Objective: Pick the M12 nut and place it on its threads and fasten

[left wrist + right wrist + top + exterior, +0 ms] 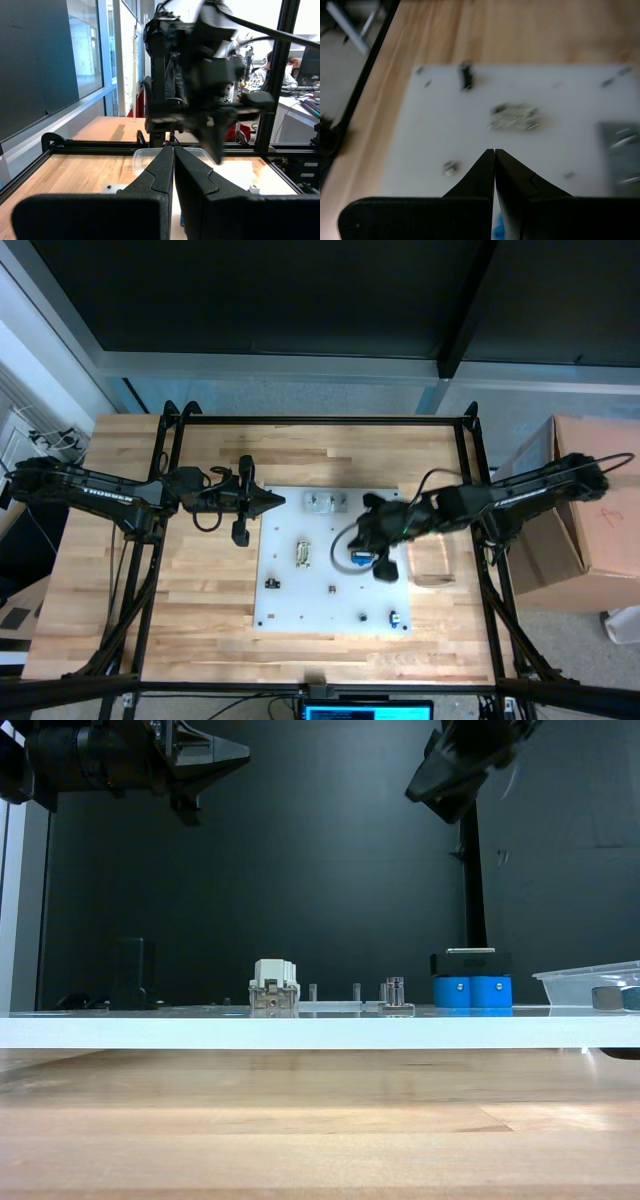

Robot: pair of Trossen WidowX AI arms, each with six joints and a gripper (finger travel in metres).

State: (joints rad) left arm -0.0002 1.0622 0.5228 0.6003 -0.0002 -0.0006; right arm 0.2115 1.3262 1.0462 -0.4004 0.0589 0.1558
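Left end effector (pixel 240 758), upper left, and right end effector (pixel 415 792), upper right, hung closed, empty. Whether the M12 nut topped its stud (pixel 605 997), lower right, was unclear; unfastened, it might loosen.

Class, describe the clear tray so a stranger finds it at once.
On the table lies a white board; the shut left gripper hangs over its far left corner, the shut right gripper over its right half. Off the board's right edge sits the clear tray, the only see-through container; whether it holds the nut is unclear.
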